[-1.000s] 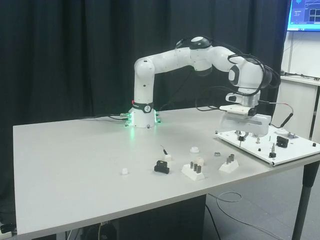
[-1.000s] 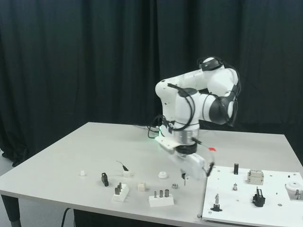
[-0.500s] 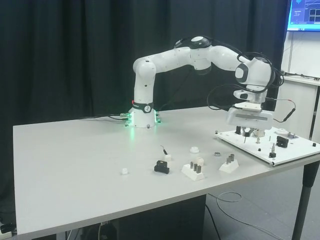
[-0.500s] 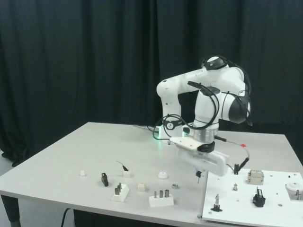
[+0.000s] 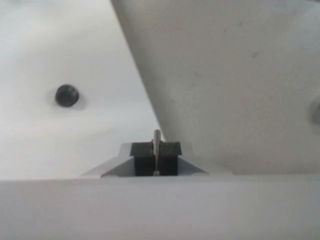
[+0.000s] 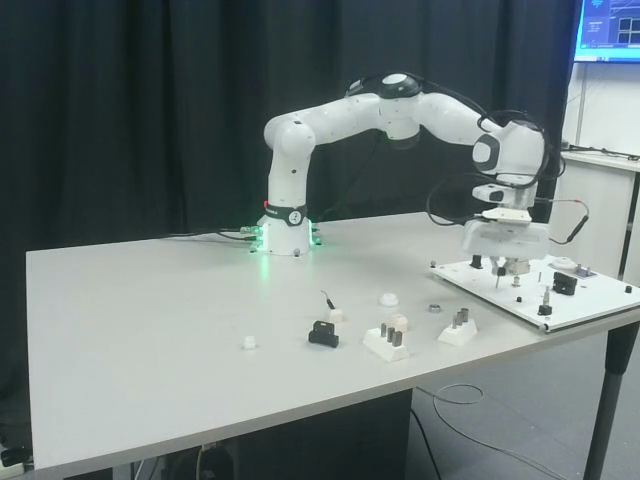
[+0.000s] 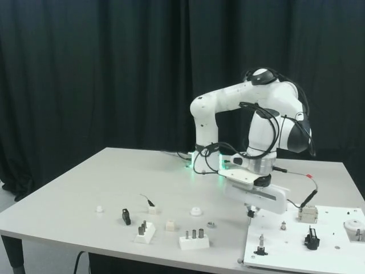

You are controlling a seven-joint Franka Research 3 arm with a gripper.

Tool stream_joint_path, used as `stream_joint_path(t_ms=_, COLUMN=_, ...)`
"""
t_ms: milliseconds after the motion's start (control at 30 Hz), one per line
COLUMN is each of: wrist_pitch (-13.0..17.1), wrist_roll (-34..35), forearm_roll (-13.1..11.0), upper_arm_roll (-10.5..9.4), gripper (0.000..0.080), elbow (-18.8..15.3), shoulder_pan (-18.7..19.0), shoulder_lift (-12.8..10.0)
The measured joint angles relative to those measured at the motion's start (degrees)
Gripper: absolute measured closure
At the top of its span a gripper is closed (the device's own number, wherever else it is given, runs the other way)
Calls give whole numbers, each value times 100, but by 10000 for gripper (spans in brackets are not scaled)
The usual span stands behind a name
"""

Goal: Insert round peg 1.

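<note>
Wrist view: the gripper (image 5: 156,159) is clamped on a thin grey metal round peg (image 5: 156,150), which stands upright between the black finger pads (image 5: 142,159). Below it lies the flat white assembly board (image 5: 235,90), whose edge cuts slantwise across the picture, with the grey tabletop (image 5: 60,50) beside it. A small black round dot (image 5: 66,95) lies on the tabletop, apart from the peg. We cannot make out a receiving hole under the tip.

First room view: the white arm reaches out to the white assembly board (image 6: 590,300) at the far end of the grey tabletop (image 6: 150,300); the gripper (image 6: 497,270) hangs just above the board's near corner, the peg not seated.

Second room view: the gripper (image 7: 251,212) hovers at the board's (image 7: 296,257) edge. White holder blocks with grey pegs (image 7: 194,238) stand well apart on the tabletop.

Judgement: pick-up done, carry nearly done; alignment over the hole and insertion remain.
</note>
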State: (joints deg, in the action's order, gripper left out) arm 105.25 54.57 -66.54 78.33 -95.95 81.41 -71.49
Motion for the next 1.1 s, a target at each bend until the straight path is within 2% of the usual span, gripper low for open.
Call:
stream_joint_path(t_ms=267, wrist_pitch=323, wrist_roll=2, forearm_roll=-55, upper_arm_roll=-107, gripper=785, elbow=-247, shoulder_pan=304, shoulder_lift=6)
stream_joint_path(t_ms=467, wrist_pitch=431, wrist_roll=22, forearm_roll=-88, upper_arm_roll=-109, gripper=785, elbow=-414, shoulder_pan=488, shoulder_lift=23)
stream_joint_path(t_ms=1100, wrist_pitch=464, wrist_roll=97, forearm_roll=-267, upper_arm_roll=-109, gripper=785, elbow=-731, shoulder_pan=793, shoulder_lift=137)
